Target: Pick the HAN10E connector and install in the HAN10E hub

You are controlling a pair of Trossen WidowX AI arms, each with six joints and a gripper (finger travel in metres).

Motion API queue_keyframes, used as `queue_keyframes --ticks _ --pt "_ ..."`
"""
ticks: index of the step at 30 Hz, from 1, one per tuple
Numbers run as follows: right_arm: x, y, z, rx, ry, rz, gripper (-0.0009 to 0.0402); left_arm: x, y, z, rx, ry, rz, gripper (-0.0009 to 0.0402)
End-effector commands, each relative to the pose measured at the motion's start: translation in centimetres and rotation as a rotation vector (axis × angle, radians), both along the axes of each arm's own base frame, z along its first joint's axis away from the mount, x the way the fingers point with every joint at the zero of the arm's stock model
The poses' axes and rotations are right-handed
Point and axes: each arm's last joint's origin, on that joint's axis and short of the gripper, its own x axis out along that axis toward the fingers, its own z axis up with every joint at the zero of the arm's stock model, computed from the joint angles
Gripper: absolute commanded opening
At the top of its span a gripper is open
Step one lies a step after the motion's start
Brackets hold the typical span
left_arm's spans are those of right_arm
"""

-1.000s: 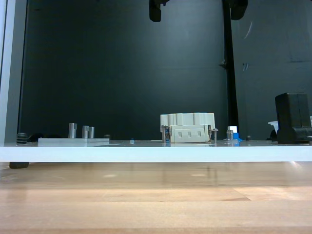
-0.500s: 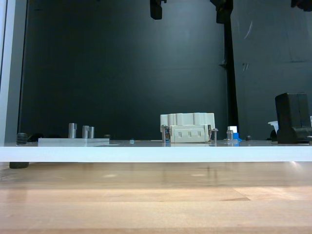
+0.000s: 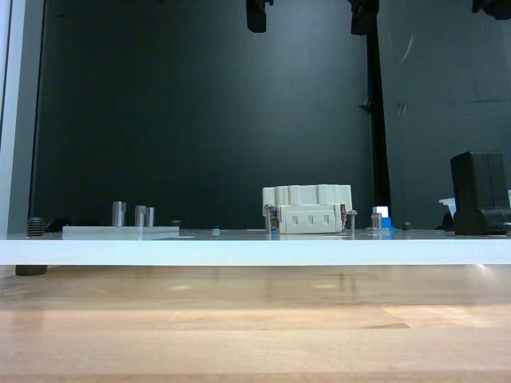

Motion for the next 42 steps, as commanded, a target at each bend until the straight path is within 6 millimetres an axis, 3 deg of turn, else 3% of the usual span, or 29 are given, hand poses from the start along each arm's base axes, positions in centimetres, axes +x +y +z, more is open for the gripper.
queue_keyframes --ticks 1,16,32,38,42 --pt "0.0 0.0 0.0 -0.003 -0.001 0.004 0.0205 0.0 0.0 0.0 -0.001 0.0 0.0 0.0035" --pt "0.0 0.1 0.0 -0.025 -0.001 0.024 0.0079 0.0 0.0 0.0 -0.014 0.004 -0.005 0.0039" --pt "-0.1 0.1 0.1 -0.033 -0.007 0.042 0.0036 0.0 -0.1 0.1 -0.042 0.003 -0.016 0.02" --pt "-0.1 0.1 0.1 -0.033 -0.007 0.043 0.0036 -0.4 -0.1 0.5 -0.044 -0.003 -0.029 0.0234" --pt "-0.2 0.1 0.2 -0.034 -0.011 0.048 0.0037 -1.8 -0.1 1.5 -0.043 0.036 -0.03 0.0241"
